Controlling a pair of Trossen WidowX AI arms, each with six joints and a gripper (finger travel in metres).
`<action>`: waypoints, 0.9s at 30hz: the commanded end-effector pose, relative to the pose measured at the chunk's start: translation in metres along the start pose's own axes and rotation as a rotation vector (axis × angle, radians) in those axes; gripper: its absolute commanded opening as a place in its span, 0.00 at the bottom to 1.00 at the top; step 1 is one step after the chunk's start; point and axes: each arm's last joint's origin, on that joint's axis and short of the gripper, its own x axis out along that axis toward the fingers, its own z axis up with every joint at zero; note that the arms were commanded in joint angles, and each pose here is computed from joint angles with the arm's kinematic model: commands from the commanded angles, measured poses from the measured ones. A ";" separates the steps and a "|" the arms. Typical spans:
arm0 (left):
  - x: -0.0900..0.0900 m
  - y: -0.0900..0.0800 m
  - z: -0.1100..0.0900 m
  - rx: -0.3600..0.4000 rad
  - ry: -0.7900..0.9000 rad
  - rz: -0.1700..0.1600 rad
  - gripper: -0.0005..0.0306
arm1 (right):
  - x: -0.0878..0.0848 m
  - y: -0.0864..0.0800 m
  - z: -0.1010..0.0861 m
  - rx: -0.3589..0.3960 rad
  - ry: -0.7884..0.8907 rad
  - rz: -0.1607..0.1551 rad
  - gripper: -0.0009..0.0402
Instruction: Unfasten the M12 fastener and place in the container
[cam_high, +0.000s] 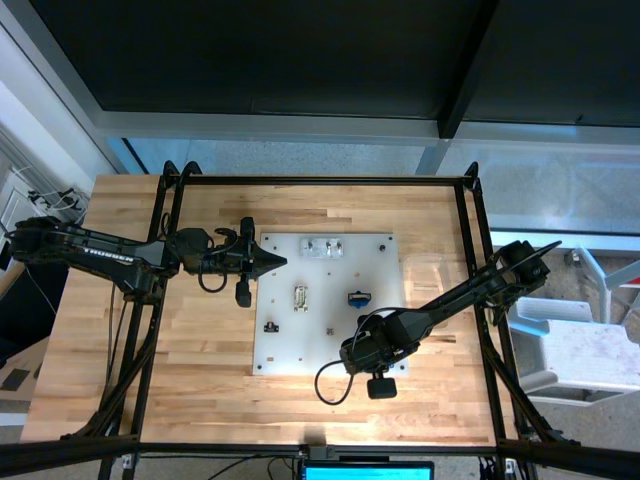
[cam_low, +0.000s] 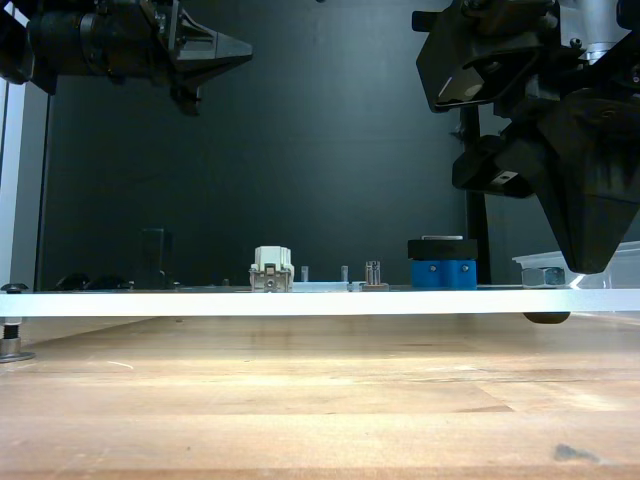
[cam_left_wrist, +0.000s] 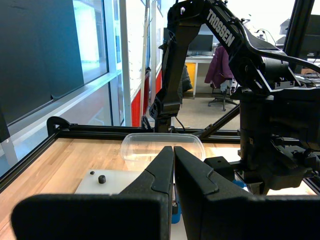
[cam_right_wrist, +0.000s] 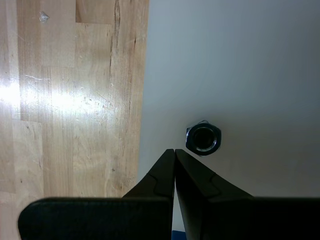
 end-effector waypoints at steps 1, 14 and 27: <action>0.000 0.000 0.000 0.000 0.000 0.000 0.02 | 0.002 -0.001 -0.001 0.001 0.005 -0.010 0.02; 0.000 0.000 0.000 0.000 0.000 0.000 0.02 | 0.003 -0.002 -0.002 -0.003 0.003 -0.023 0.02; 0.000 0.000 0.000 0.000 0.000 0.000 0.02 | -0.011 -0.009 -0.003 0.029 -0.031 -0.299 0.02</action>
